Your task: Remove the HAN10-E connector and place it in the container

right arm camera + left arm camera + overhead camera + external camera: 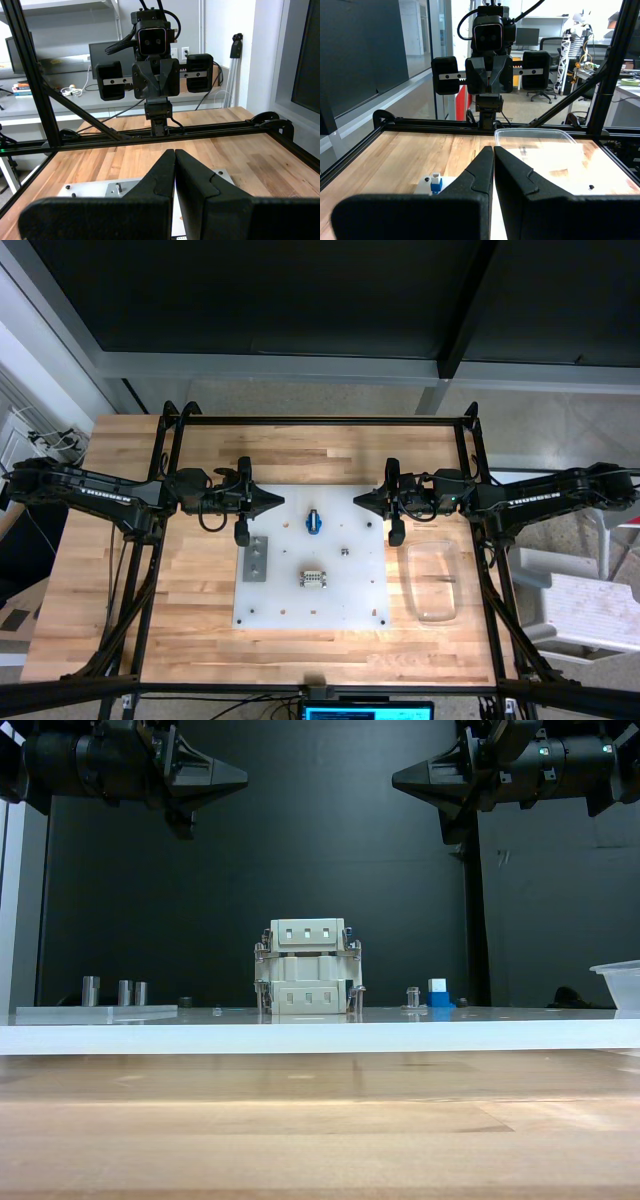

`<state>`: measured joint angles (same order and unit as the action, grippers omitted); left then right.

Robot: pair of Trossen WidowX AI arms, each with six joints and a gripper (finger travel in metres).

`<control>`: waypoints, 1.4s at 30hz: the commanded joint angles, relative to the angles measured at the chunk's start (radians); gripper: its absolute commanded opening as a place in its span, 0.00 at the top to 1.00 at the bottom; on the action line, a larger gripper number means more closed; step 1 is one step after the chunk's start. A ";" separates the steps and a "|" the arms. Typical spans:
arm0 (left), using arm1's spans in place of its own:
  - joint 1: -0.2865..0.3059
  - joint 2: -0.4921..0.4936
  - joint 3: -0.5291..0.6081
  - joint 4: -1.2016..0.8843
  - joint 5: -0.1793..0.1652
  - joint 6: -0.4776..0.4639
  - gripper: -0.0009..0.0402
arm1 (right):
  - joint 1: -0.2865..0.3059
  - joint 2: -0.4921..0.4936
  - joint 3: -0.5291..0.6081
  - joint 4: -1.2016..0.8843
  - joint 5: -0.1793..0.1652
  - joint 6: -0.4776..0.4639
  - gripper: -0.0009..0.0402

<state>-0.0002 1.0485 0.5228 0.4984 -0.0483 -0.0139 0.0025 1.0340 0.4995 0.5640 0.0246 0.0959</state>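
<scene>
The pale grey-beige HAN10-E connector (314,579) stands on the white board (350,605), near its front middle; in the low view the HAN10-E connector (308,969) rises as a stacked block with metal clips. The clear container (432,581) lies on the wood to the right of the board, and the container (535,136) shows again in the left wrist view. My left gripper (283,501) hovers shut above the board's back left. My right gripper (356,500) hovers shut above the back right. Both are high above the connector, holding nothing.
A blue knob-like part (313,521) sits at the board's back middle. A grey metal block with holes (257,559) lies at the board's left edge. A small metal stud (344,551) stands right of centre. A black frame (320,421) rings the table.
</scene>
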 commanded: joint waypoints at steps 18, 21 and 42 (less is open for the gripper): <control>0.000 0.000 0.000 0.000 0.000 0.000 0.98 | 0.000 0.000 0.002 -0.009 0.000 0.003 0.98; 0.000 0.000 0.000 0.000 0.000 0.000 0.98 | 0.000 0.000 0.029 -0.056 0.000 0.004 0.98; 0.000 0.000 0.000 0.000 0.000 0.000 0.98 | 0.038 0.174 0.562 -0.876 0.000 0.050 0.98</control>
<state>-0.0002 1.0485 0.5224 0.4980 -0.0483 -0.0139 0.0345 1.1873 1.0267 -0.2642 0.0242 0.1448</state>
